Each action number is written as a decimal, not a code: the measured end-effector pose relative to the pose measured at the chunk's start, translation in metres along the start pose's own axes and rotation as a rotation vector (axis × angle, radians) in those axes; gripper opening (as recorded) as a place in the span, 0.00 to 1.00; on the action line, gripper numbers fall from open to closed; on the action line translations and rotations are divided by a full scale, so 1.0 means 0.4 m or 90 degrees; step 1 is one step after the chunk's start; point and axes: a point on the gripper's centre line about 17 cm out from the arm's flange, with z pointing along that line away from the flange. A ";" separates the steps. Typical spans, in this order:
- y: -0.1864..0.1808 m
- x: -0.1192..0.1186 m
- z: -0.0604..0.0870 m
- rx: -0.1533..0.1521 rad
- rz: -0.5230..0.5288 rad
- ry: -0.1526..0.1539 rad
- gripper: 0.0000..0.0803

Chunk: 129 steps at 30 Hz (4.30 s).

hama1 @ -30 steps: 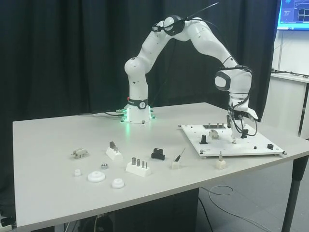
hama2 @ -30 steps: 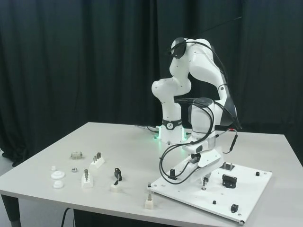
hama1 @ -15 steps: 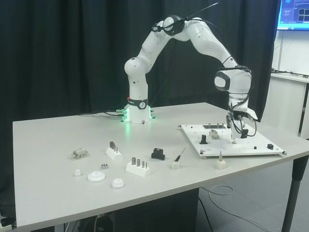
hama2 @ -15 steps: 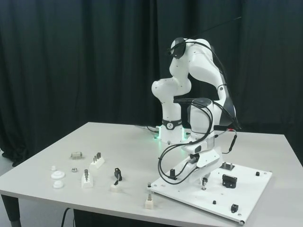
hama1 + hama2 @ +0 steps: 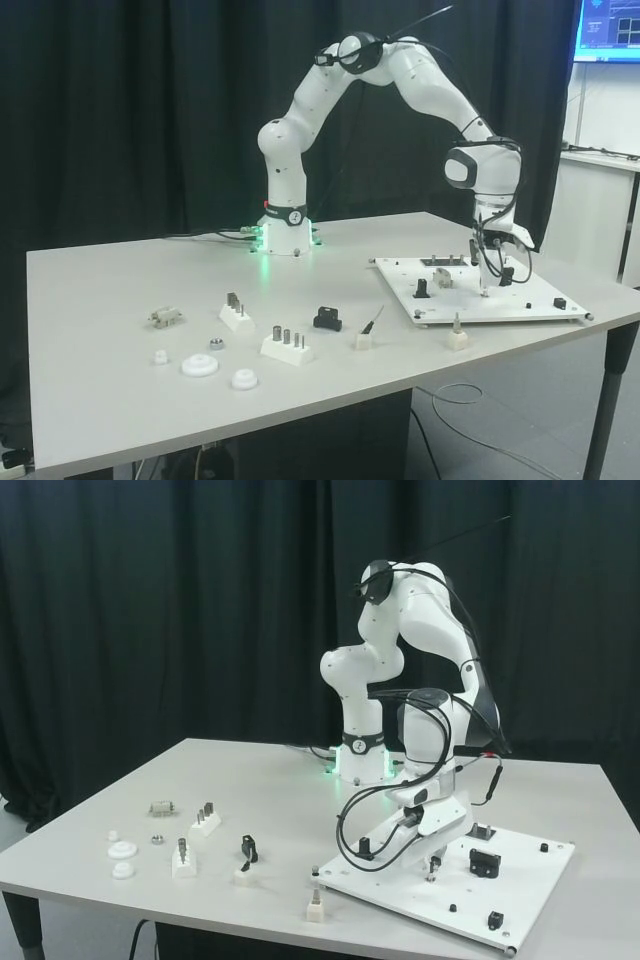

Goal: Insert BNC.

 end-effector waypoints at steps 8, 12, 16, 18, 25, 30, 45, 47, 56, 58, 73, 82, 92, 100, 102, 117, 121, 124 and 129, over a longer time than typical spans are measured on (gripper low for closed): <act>0.004 0.000 0.000 -0.001 0.001 0.001 0.16; 0.008 0.000 0.000 -0.003 0.004 0.002 0.16; 0.013 -0.001 -0.001 -0.004 0.006 0.003 0.16; 0.015 -0.002 -0.001 -0.004 0.006 0.004 0.16; 0.021 -0.005 -0.001 -0.006 0.008 0.004 0.16; 0.024 -0.006 0.001 -0.007 0.009 0.004 0.16; 0.023 -0.004 0.008 -0.008 -0.023 0.003 0.16; 0.024 -0.004 0.008 -0.009 -0.029 0.003 0.16; 0.025 -0.003 0.007 -0.010 -0.047 0.003 0.16; 0.025 -0.003 0.007 -0.010 -0.053 0.003 0.16; 0.027 -0.004 0.007 -0.016 -0.121 -0.004 0.16; 0.028 -0.003 0.007 -0.024 -0.163 -0.013 0.16; 0.030 -0.003 0.007 -0.033 -0.221 -0.024 0.16; 0.031 -0.003 0.007 -0.039 -0.262 -0.033 0.16; 0.031 -0.003 0.007 -0.039 -0.269 -0.033 0.16; 0.032 -0.003 0.007 -0.040 -0.335 -0.039 0.16; 0.033 -0.003 0.007 -0.043 -0.353 -0.044 0.16; 0.034 -0.003 0.006 -0.047 -0.375 -0.051 0.15; 0.035 -0.002 0.006 -0.054 -0.398 -0.063 0.15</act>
